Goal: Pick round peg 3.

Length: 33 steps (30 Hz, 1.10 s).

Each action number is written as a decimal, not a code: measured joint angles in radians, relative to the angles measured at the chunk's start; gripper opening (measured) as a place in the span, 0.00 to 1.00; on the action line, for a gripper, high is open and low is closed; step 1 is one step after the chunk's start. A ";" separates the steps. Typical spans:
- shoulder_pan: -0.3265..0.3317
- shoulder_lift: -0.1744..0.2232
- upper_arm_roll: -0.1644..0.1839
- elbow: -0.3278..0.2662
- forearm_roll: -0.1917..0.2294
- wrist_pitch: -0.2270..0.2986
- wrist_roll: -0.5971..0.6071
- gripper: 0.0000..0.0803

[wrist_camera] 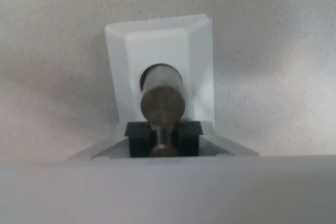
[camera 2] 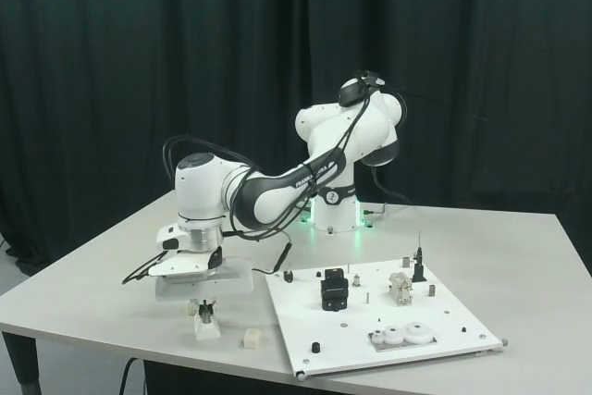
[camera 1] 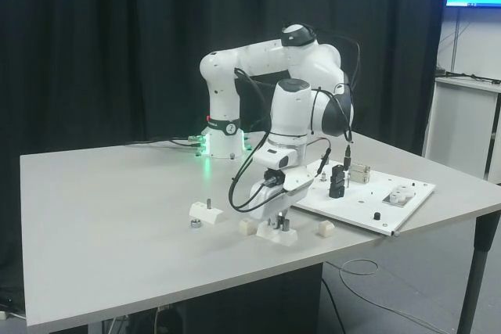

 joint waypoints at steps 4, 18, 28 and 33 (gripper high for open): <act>0.001 -0.002 -0.001 0.000 0.000 0.000 0.000 0.13; 0.020 -0.005 -0.052 -0.002 -0.001 -0.058 0.003 0.13; 0.040 -0.005 -0.104 -0.006 -0.006 -0.112 0.008 0.13; 0.047 -0.006 -0.123 -0.009 -0.011 -0.130 0.013 0.13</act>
